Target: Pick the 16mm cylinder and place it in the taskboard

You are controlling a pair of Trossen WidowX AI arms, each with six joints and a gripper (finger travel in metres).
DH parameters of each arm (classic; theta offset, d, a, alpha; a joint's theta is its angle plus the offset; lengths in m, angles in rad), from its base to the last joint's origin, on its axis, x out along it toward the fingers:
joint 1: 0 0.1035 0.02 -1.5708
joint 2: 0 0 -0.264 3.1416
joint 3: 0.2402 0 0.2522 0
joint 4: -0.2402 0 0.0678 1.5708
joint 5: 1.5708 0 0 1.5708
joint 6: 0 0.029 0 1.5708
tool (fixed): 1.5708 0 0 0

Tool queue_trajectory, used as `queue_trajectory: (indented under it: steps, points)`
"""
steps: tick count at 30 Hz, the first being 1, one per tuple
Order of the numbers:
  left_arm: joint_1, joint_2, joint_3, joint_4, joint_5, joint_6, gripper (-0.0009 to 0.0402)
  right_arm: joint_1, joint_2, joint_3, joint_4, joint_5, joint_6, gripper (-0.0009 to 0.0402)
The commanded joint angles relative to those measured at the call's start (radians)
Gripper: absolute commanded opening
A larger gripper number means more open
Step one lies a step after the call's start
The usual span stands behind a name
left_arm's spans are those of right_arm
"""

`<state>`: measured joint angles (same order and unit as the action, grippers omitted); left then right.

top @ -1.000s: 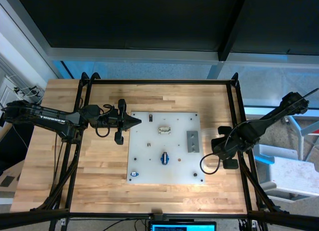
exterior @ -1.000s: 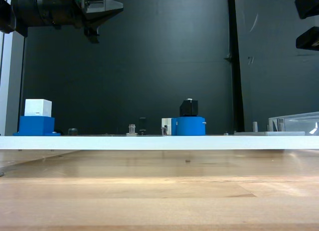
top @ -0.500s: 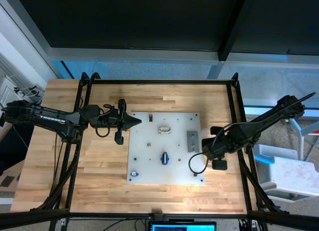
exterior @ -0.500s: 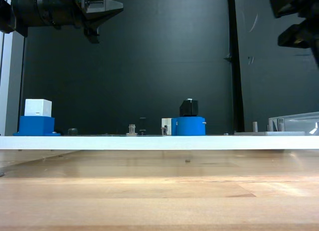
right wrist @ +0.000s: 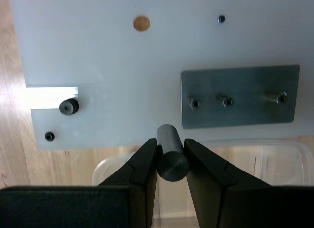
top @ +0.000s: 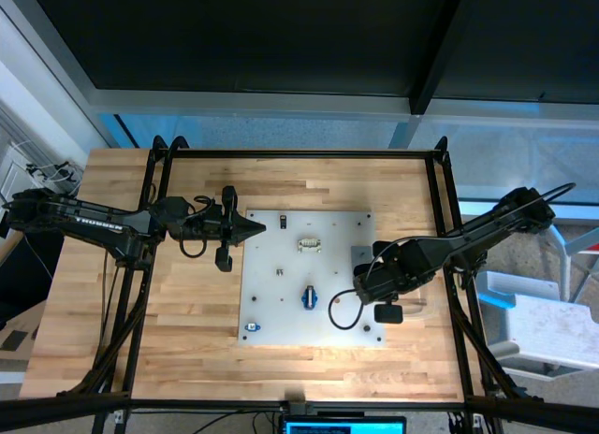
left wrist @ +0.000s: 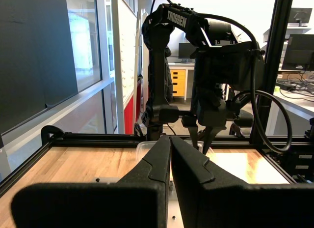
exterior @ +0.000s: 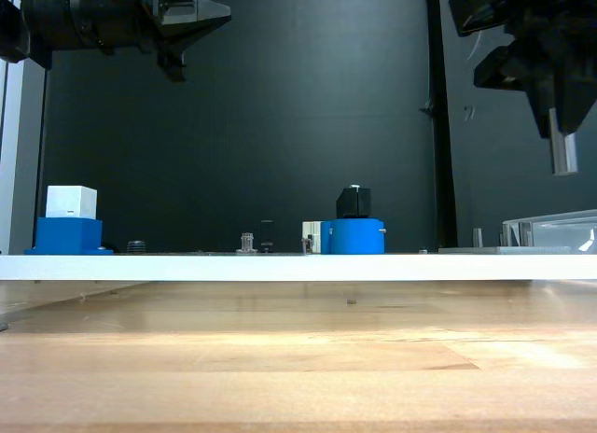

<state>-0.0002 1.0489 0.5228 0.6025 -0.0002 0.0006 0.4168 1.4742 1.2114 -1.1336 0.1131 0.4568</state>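
The right tool (right wrist: 170, 148) has been carried left from the tray (right wrist: 289, 147) to above the right side of the taskboard (top: 281, 294), clamped on the 16mm cylinder (exterior: 562, 155), which is kept vertical for insertion, while the closed left tool (top: 253, 227) is parked above the left edge.

Fingers (right wrist: 143, 166) of the right gripper (right wrist: 170, 145) clamp the 16mm cylinder (right wrist: 172, 165) over the taskboard (right wrist: 98, 56), near its grey block (right wrist: 240, 96).

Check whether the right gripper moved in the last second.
Yes: the right gripper, holding the 16mm cylinder, moved inward past the right edge of the taskboard. The left gripper stayed at its left edge.
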Motion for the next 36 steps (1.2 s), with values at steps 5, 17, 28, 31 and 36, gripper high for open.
queue_trajectory:
  steps: [5,17,28,31,36]
  points:
    - [0.000,0.000,0.000,0.000,0.000,0.000,0.0000,-0.021,0.075,0.058,0.025,0.000,-0.021,0.0030]
    - [0.000,0.000,0.000,0.000,0.000,0.000,0.0000,-0.054,0.174,0.122,0.079,0.000,-0.055,0.0029]
    - [0.000,0.000,0.000,0.000,0.000,0.000,0.0000,-0.064,0.232,0.123,0.169,-0.009,-0.058,0.0029]
    - [0.000,0.000,0.000,0.000,0.000,0.000,0.0000,-0.064,0.241,0.123,0.183,-0.009,-0.058,0.0029]
    - [0.000,0.000,0.000,0.000,0.000,0.000,0.0000,-0.066,0.250,0.123,0.204,-0.010,-0.058,0.0029]
